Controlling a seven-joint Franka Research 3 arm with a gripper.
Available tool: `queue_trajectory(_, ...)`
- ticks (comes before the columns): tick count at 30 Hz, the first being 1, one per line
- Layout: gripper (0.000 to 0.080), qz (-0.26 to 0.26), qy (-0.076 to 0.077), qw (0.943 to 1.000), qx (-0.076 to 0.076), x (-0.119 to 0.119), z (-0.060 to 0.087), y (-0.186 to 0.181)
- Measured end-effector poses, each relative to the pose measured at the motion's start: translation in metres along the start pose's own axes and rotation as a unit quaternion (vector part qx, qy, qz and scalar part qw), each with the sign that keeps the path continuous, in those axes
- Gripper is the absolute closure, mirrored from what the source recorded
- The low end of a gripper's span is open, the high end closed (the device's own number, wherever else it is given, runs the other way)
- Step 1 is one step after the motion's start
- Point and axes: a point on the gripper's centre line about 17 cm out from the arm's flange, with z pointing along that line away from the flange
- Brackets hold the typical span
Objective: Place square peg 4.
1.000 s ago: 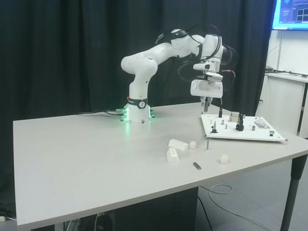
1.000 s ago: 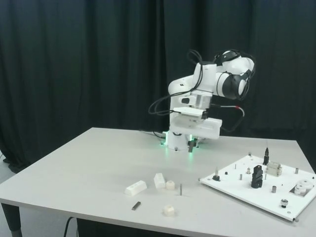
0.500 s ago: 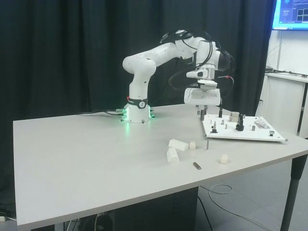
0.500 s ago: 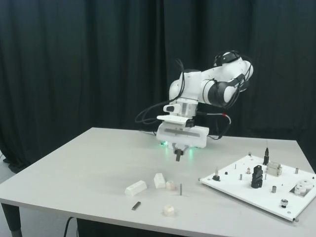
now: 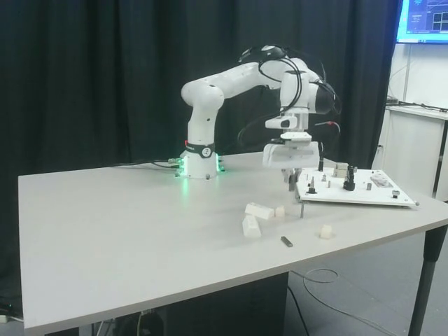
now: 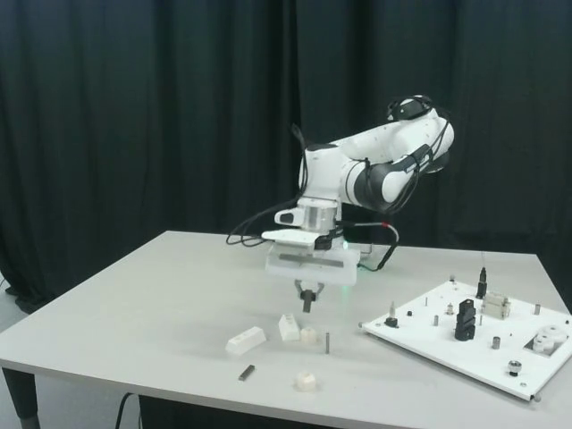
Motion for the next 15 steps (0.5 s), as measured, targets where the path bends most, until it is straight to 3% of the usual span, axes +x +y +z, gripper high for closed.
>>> queue_trajectory(15,0.0648,0.029,-0.015,0.9994,0.013,0.018,0.034,0.027)
